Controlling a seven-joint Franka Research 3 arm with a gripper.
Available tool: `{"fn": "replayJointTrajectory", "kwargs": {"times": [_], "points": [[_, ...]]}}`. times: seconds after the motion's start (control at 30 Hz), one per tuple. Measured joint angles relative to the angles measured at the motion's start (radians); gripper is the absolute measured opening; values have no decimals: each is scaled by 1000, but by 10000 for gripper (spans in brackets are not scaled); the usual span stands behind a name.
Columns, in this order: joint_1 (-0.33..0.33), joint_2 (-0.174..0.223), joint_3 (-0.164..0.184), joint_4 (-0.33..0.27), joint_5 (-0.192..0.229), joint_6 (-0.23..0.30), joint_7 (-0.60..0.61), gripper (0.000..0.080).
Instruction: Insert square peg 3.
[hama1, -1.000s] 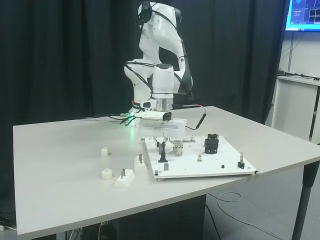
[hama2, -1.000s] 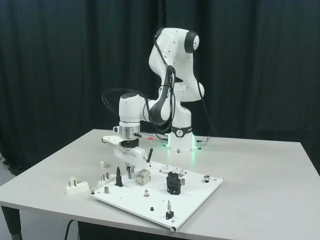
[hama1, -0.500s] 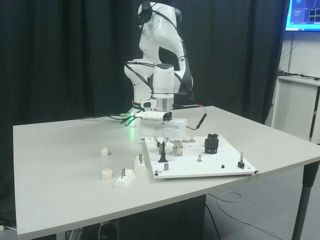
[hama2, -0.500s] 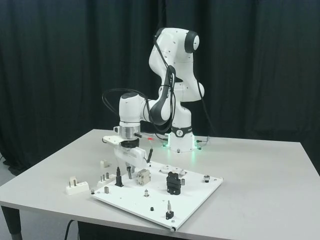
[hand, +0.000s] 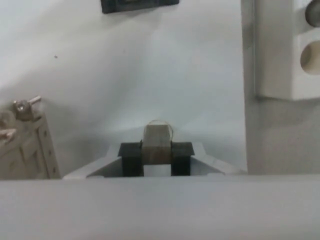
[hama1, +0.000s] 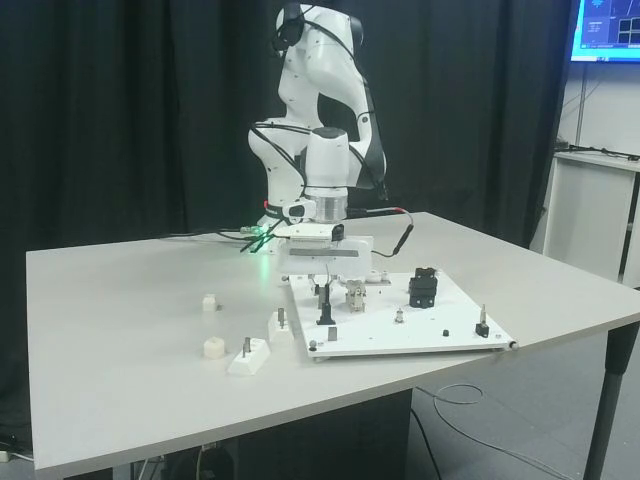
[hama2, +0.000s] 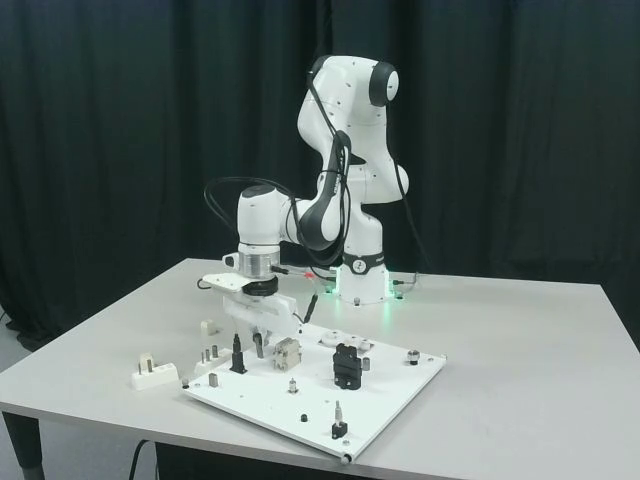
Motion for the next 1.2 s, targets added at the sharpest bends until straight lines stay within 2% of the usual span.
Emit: {"fn": "replayJointTrajectory", "kwargs": {"times": [0.2, 0.73, 1.0, 1.2], "points": [[0, 2, 0, 2, 0, 0, -57, 114], [0, 13, 1, 15, -5, 2, -302, 114], [0, 16, 2, 18, -4, 2, -303, 114], [0, 16, 2, 18, -3, 2, -248, 114]]}}
